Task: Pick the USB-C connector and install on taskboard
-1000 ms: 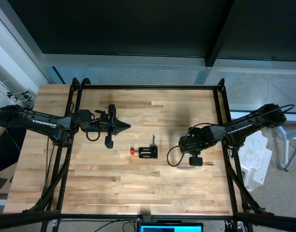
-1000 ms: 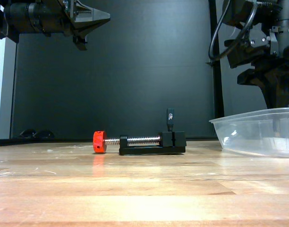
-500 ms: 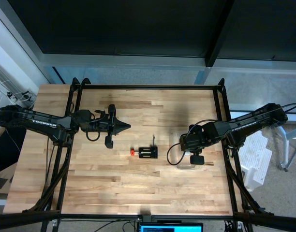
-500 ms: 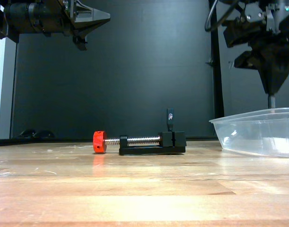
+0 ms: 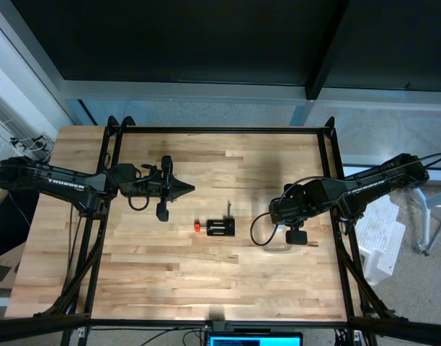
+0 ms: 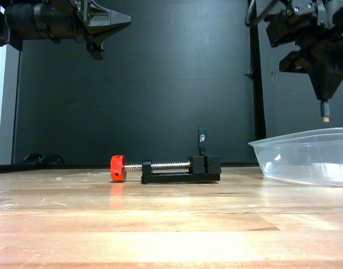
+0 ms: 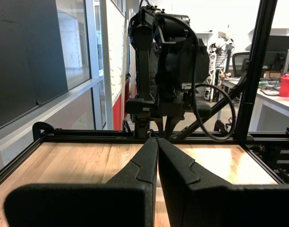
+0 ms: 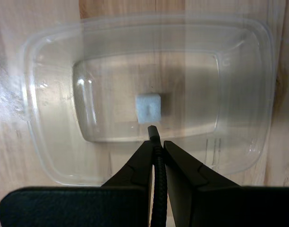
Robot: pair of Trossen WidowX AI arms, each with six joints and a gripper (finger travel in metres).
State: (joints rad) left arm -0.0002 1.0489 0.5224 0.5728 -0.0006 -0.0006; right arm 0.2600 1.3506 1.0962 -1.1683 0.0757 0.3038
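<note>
Glossy clear plastic tray (image 6: 297, 162) on smooth pale wood surface (image 6: 160, 224); matt black rectangular taskboard (image 6: 205, 168) with shiny threaded metal screw (image 6: 168, 166).

Overhead light was even and fairly bright on the table (image 5: 206, 274), and I noted one soft shadow on the wood toward its far right. In the low view the wood was glossy, with a red reflection under the taskboard (image 6: 180, 171) knob. The left gripper (image 6: 124, 19), high at left, and the right gripper (image 6: 325, 100), above the clear tray (image 6: 283, 162), read as near-silhouettes against a dark backdrop. The left wrist view was backlit, its background blown out to white. In the right wrist view the tray rim glinted, and the pinched USB-C connector (image 8: 154, 133) looked soft.
</note>
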